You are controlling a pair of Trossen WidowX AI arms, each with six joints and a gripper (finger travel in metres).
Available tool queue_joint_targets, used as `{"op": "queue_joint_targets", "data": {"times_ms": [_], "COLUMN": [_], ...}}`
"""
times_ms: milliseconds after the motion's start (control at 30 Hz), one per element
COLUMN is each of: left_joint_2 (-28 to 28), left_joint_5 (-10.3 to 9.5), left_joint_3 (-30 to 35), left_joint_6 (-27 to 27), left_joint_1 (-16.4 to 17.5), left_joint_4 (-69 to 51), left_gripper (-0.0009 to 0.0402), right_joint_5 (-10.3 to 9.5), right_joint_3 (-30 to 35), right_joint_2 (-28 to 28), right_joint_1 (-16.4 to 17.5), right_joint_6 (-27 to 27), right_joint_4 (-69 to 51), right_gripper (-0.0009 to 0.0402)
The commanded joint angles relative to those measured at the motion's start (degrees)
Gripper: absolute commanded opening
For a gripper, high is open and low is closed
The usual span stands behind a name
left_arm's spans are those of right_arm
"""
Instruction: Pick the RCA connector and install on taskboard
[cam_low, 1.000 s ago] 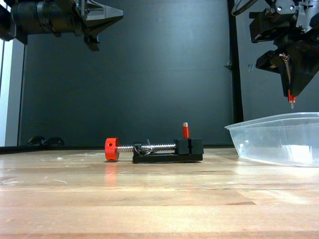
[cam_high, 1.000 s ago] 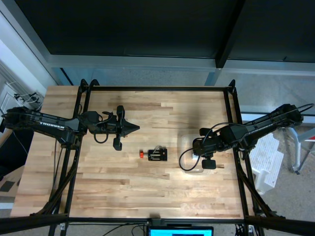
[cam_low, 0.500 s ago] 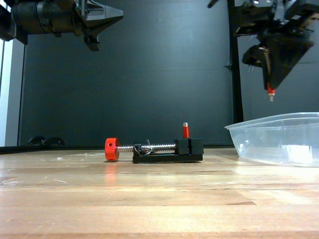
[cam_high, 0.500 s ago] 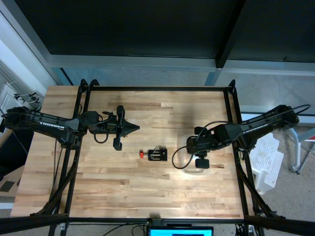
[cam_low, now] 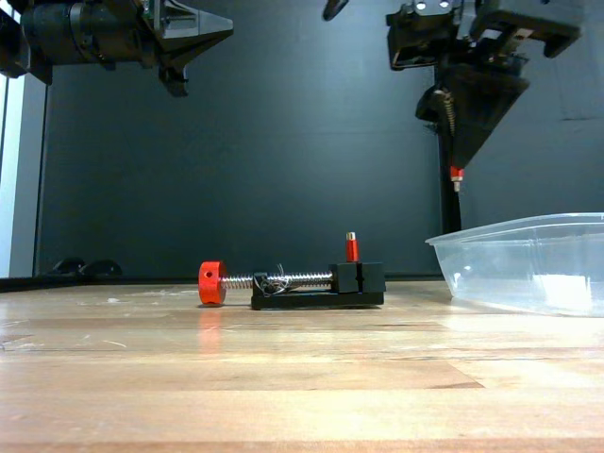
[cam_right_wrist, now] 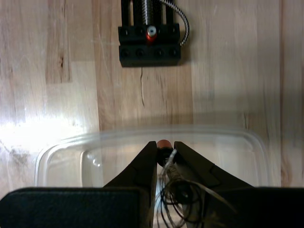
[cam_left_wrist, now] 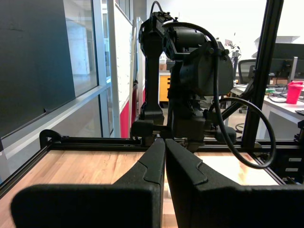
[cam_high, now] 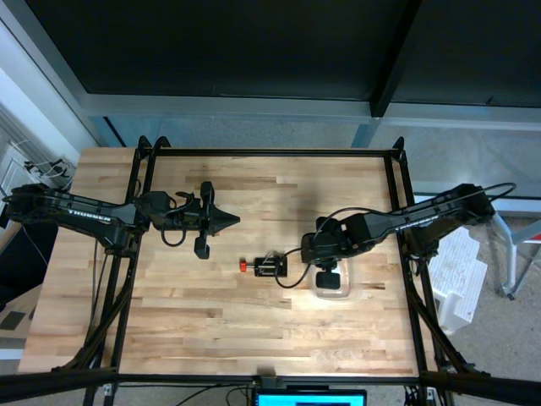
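Gripping the small RCA connector [cam_low: 456, 176] with a red collar and silvery pin, the right tool [cam_low: 456, 166] has its two black tapered fingers [cam_right_wrist: 142, 161] closed on the plug body. The pin points straight down. In the right wrist view the connector's red end [cam_right_wrist: 163, 144] sits between the fingertips, and thin pale wire [cam_right_wrist: 178, 192] trails back from it in loose loops.

The connector hangs in the air, touching nothing below. It is above the rim of the clear plastic tray [cam_low: 510, 231] on the side facing the taskboard, and well above the tray floor.

One taskboard [cam_low: 316, 286] is present: a small black rectangular block lying flat on the surface [cam_low: 283, 377], beside the tray and apart from it. It carries one red-orange round knob [cam_low: 211, 282] at its left end, one silvery threaded rod [cam_low: 297, 279] and one upright red peg with a silvery tip [cam_low: 351, 246]. The connector is higher than this peg and offset to its right.

One tray is present: thin-walled, translucent, with rounded corners [cam_right_wrist: 52, 149]. The surface is pale butcher-block wood with visible plank seams.

The left tool [cam_high: 228, 221] hovers high over the left half of the surface, well apart from the taskboard. Its two black fingers [cam_left_wrist: 154, 161] are pressed together and hold nothing.
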Motion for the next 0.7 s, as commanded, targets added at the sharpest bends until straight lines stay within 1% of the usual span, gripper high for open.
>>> {"op": "queue_joint_targets", "data": {"times_ms": [33,367,700], "left_joint_2": [0.02,0.02,0.00], "left_joint_5": [0.02,0.02,0.02], "left_joint_3": [0.00,0.00,0.00], "left_joint_6": [0.02,0.02,0.02], "left_joint_1": [0.00,0.00,0.00], "left_joint_4": [0.00,0.00,0.00], "left_gripper": [0.0000,0.0000,0.0000], "right_joint_5": [-0.02,0.17,0.13], "right_joint_3": [1.64,8.74,15.15], "right_joint_2": [1.95,9.46,16.11], "right_joint_1": [-0.61,-2.32,-2.93], "right_joint_6": [-0.22,-1.68,-2.10], "right_joint_4": [0.13,0.57,0.85], "right_gripper": [0.0018,0.0018,0.0018]}}
